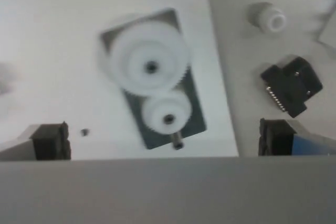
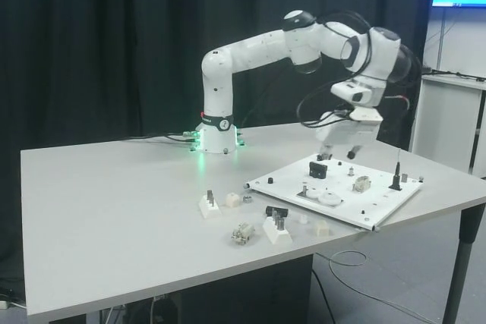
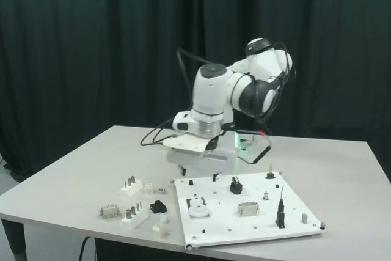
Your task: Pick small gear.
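Two white gears mesh on a grey plate (image 1: 191, 121) on the white board (image 3: 244, 224); the small gear (image 1: 168, 109) sits untouched below the gripper (image 1: 163, 140), whose fingers are spread wide, holding nothing.

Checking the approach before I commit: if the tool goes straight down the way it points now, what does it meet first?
Probably the white board near the small gear, not the gear squarely. The tool hangs open above; its exact line is unclear.
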Tool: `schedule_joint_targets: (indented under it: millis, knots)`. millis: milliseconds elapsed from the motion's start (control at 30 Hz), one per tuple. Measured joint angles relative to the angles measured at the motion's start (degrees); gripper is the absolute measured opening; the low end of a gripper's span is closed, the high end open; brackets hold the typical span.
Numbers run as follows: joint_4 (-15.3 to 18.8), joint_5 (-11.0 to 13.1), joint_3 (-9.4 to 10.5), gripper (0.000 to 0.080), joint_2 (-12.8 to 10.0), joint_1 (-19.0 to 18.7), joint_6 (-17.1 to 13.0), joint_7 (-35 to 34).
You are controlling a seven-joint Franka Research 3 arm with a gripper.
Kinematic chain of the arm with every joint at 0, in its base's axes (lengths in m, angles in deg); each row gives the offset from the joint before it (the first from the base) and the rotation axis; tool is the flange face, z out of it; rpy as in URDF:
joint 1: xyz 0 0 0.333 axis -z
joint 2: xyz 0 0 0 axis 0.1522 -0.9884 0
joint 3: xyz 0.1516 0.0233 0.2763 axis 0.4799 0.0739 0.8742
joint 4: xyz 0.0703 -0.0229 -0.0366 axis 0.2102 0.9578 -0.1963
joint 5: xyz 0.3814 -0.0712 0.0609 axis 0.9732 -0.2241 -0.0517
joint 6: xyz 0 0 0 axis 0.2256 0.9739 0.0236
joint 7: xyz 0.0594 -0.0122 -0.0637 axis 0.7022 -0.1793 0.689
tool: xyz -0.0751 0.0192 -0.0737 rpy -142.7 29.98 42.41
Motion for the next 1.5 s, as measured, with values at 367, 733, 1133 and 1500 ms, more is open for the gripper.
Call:
schedule_joint_targets:
  millis: [367,733,1133,1500]
  knots:
    - [9.96,5.28,-1.17,0.0800,-1.53,-2.03,-6.03,0.68]
    - [16.92,11.00,-1.17,0.0800,-2.33,-4.27,-11.23,1.60]
    - [21.31,16.04,-0.54,0.0800,-3.07,-5.05,-16.81,-2.89]
    - [21.73,18.53,1.23,0.0800,-3.22,-3.69,-20.74,-3.55]
